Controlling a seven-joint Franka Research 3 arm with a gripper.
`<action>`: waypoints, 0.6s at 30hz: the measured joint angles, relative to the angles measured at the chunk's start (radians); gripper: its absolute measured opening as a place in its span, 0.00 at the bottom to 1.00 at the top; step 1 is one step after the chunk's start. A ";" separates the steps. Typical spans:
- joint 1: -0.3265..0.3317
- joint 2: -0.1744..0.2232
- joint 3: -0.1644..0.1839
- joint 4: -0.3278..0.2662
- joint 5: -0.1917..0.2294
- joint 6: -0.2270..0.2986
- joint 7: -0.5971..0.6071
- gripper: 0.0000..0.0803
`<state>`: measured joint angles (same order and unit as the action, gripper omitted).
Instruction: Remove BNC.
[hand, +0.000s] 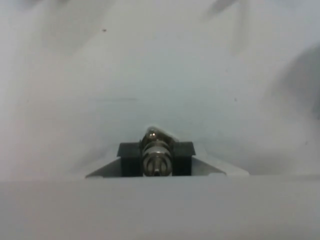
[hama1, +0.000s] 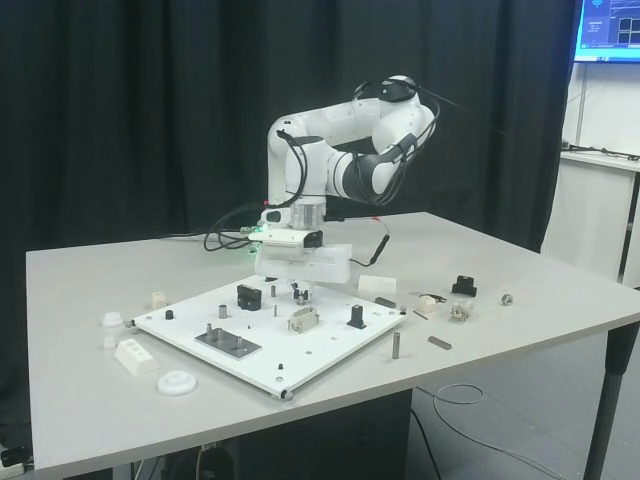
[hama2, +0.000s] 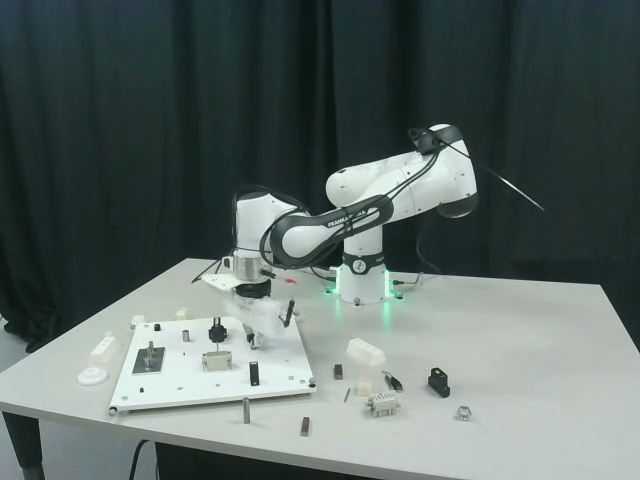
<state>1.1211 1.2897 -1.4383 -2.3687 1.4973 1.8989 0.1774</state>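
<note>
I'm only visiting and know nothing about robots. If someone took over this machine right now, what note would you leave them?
Pincer: low over the white board, right at the plug; I cannot tell whether it grips.
Plug: the metal plug appears to sit in its black holder on the board; the wrist view shows it between the fingertips.
Done: the arm has reached the plug.
Left: grip it, free it, lift it off the board.
Loose parts lie on the grey table beside the board.
</note>
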 joint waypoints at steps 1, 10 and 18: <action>0.000 0.000 0.000 0.000 0.000 0.000 -0.020 0.15; 0.000 0.000 0.000 0.000 0.000 0.002 -0.130 0.15; 0.003 0.000 -0.001 -0.002 -0.002 0.004 -0.284 0.15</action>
<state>1.1239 1.2897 -1.4388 -2.3706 1.4957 1.9030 -0.1069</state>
